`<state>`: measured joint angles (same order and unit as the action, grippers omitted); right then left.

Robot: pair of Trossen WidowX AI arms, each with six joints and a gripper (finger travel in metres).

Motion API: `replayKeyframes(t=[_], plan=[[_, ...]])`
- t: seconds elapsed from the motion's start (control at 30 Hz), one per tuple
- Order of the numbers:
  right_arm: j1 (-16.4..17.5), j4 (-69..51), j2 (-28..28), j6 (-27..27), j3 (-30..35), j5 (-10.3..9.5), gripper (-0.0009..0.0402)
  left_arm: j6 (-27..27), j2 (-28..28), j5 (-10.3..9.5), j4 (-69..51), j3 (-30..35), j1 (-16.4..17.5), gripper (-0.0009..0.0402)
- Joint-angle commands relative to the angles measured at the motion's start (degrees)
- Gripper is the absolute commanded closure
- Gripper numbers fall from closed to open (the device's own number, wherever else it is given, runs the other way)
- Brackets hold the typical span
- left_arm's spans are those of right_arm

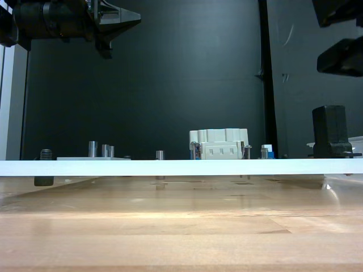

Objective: Remove the 16mm bar from the taskboard and place in the container

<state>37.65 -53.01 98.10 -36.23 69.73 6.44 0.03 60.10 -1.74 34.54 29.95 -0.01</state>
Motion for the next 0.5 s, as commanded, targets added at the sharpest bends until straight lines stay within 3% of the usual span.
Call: replayKeyframes(t=[0.03, 0.23, 0.5], plan=[[0.0, 0.8, 0.0, 0.0, -0.6, 0.04, 0.0177, 0.0, 0.0, 0.00, 0.0, 0.0, 0.0, 0.0393], [0.1, 4.9, 0.0, 0.0, -3.2, 0.04, 0.0160, 0.0, 0.0, 0.00, 0.0, 0.0, 0.0, 0.0393], [0.2, 7.3, 0.0, -0.4, -5.7, 0.09, 0.0206, 0.0, 0.0, 0.00, 0.0, 0.0, 0.0, 0.0393]])
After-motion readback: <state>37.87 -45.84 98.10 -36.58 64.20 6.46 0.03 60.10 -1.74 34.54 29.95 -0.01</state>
